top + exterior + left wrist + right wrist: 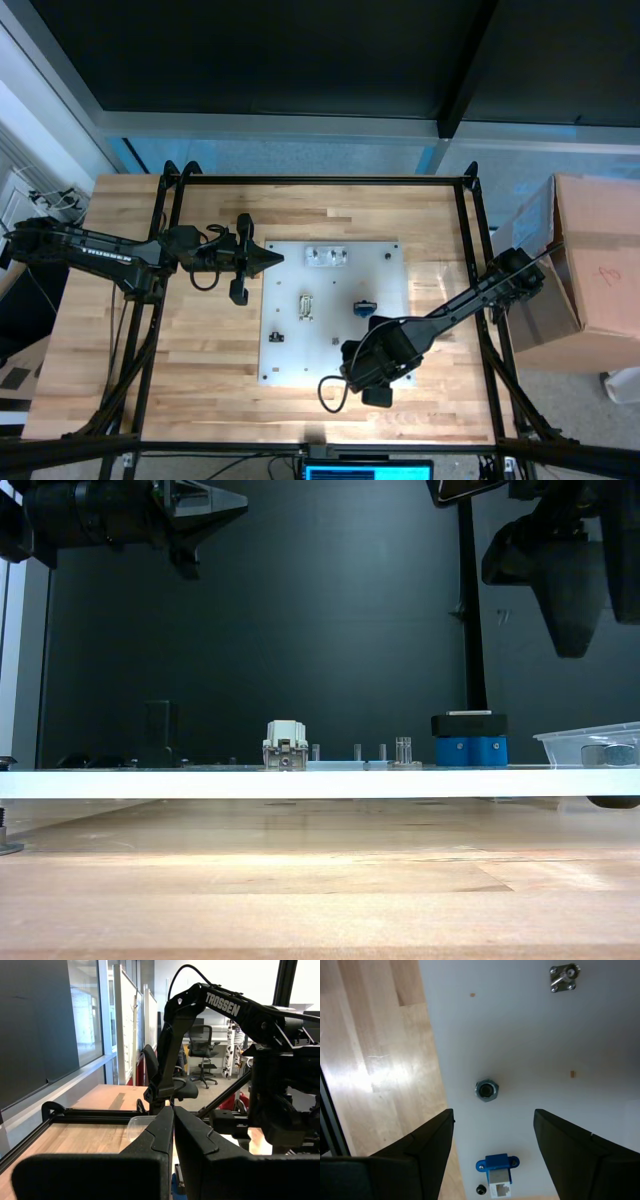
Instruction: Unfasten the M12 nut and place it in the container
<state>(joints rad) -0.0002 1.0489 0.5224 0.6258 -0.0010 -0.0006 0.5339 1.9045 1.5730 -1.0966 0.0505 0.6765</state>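
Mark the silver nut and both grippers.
silver nut (480, 1091): right wrist view, hex rim; ungripped, on its stud (487, 1090).
right gripper (493, 1112): right wrist view, midway between open fingertips, above the nut.
left gripper (278, 258): high view, closed fingertips, over the white board's (330, 350) far left corner.

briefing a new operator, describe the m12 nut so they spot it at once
Find the white board; at its near right edge the right end effector hangs open, while the left end effector hovers shut at the far left edge. Under the right one sits the M12 nut on its stud: a silver hexagon with a dark centre, unlike the blue connector beside it.
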